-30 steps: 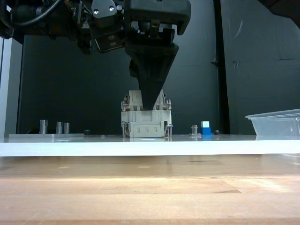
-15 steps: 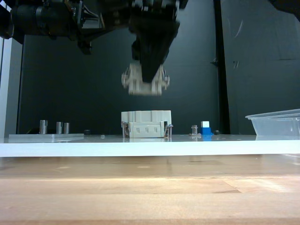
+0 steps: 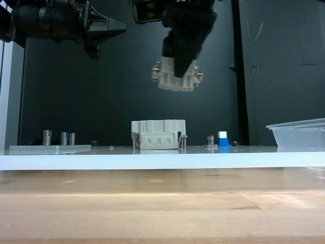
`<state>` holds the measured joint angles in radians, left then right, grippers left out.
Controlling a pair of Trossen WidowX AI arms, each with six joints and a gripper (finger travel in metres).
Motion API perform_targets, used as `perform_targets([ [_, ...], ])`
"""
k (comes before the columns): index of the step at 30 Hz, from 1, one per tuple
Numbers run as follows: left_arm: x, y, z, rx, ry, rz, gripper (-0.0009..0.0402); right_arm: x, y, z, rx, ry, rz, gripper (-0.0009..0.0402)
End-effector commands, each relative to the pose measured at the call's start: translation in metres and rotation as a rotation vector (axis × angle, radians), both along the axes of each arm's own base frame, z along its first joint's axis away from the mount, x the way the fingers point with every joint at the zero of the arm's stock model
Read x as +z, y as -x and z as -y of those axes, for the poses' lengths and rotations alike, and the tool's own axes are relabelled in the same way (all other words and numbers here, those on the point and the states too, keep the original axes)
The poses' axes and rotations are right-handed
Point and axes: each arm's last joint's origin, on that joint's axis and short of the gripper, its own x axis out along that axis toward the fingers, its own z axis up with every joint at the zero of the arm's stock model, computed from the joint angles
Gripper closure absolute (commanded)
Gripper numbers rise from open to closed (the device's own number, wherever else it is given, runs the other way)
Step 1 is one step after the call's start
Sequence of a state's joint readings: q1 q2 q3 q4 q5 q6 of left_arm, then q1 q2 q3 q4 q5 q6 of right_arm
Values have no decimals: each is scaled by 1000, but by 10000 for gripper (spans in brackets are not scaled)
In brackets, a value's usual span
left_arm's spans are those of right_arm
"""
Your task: Remove the HAN10-E connector and place it in the container
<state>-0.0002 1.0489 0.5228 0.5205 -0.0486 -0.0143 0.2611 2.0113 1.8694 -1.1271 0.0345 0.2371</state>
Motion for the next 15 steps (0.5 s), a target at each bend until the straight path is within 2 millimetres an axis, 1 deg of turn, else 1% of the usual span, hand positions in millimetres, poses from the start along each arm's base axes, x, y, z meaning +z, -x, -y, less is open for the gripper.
perform_targets([
  [1,0,0,0,0,0,0,393,-1,15,5,-25,-10,10,366],
  [5,0,0,0,0,0,0,393,-4,34,10,-50,-20,16,365],
  [11,0,0,0,0,0,0,393,-9,65,18,-73,-16,-22,366],
  [15,0,0,0,0,0,0,393,-15,85,23,-119,-22,-46,365],
])
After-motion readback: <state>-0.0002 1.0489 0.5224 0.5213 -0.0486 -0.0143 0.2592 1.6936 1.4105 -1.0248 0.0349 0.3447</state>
